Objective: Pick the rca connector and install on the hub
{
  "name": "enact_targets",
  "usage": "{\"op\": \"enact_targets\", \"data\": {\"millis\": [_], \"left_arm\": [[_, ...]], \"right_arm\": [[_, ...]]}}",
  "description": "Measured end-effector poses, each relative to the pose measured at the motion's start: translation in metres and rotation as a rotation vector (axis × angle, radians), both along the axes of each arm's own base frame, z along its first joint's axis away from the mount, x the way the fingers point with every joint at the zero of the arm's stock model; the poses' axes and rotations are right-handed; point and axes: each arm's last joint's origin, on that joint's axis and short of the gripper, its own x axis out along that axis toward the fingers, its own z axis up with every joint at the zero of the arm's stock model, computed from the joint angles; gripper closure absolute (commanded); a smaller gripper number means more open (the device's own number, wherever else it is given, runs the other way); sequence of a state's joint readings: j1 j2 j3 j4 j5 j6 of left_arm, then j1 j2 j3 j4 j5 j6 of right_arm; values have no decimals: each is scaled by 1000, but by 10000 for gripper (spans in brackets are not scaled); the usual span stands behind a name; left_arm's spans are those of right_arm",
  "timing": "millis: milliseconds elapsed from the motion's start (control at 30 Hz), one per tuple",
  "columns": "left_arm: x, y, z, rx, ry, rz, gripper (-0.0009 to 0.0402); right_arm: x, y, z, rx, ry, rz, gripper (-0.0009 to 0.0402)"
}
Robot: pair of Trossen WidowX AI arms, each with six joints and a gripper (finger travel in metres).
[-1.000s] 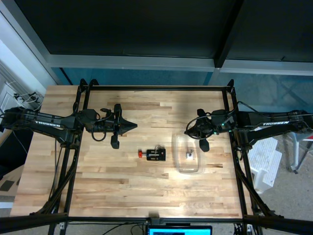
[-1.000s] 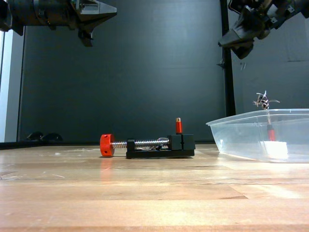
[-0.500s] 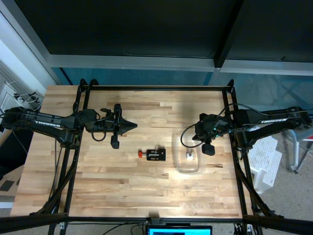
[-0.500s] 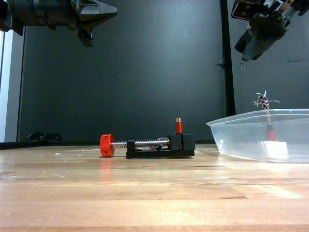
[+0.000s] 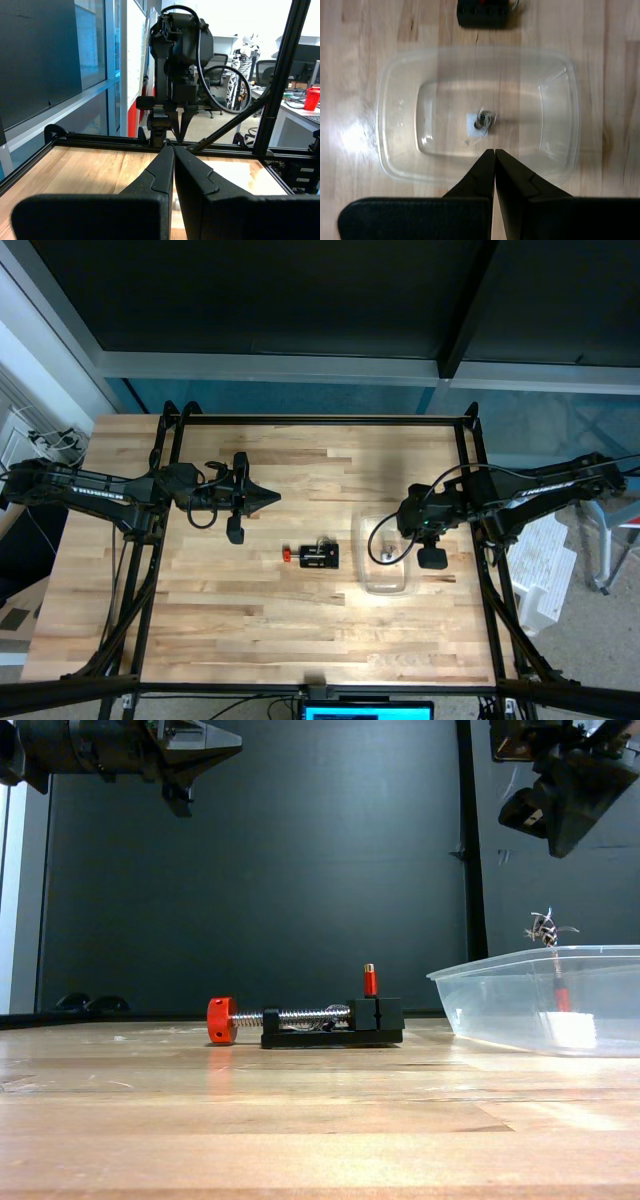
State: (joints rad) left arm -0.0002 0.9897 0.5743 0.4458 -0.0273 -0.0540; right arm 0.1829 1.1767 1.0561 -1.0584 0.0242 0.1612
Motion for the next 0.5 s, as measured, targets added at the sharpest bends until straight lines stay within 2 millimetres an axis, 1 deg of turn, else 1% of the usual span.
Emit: {"op": "enact_targets", "data": {"millis": [167, 500], "left_arm": [[0, 0, 0, 0, 0, 0, 393], [0, 0, 0, 0, 0, 0, 393]], "right_arm": [[1, 0, -5, -4, 50, -14, 376], [11, 3, -17, -16, 117, -20, 299]]}}
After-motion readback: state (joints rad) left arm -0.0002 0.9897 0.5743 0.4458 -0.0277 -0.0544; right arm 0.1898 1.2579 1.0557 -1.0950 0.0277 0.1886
